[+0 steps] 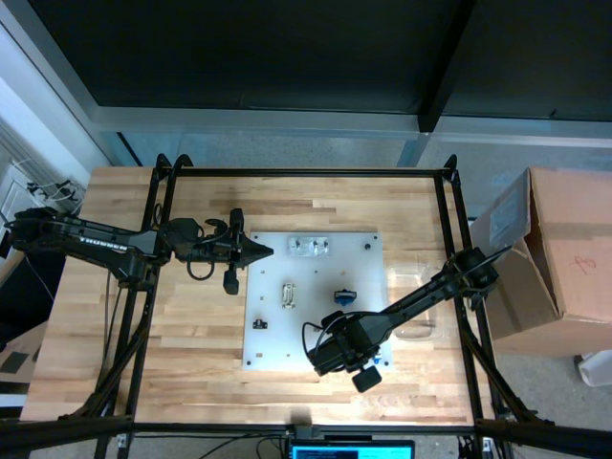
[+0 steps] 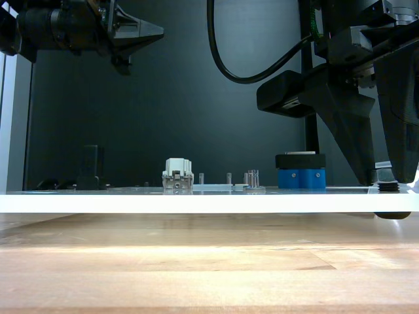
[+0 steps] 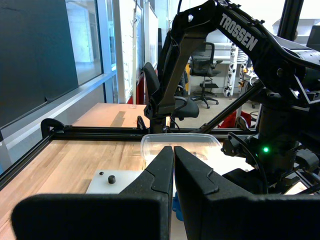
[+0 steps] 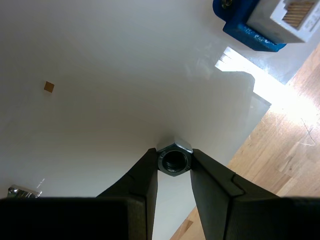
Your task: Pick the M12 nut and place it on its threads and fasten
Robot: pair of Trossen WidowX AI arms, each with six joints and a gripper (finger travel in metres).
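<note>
The small silver nut (image 4: 174, 159) sits gripped between the fingers of my right gripper (image 4: 173, 167), just over the white board (image 4: 100, 100). In the low view, the right gripper (image 2: 390, 178) points straight down at the board's near right edge. The black ribbed stud (image 2: 390, 187) shows its ribs right below the fingertips. The nut's bore looks dark, and I cannot tell whether it is on its stud or just above it. My left gripper (image 1: 256, 251) hovers shut and empty above the board's far left edge, well off the surface in the low view (image 2: 156, 29).
A clear tray (image 1: 421, 311) lies on the table right of the board. On the board are a blue connector block (image 2: 300, 178), a white connector (image 2: 177, 175) and small silver posts (image 2: 252, 178). A cardboard box (image 1: 559, 258) stands beyond the table's right edge.
</note>
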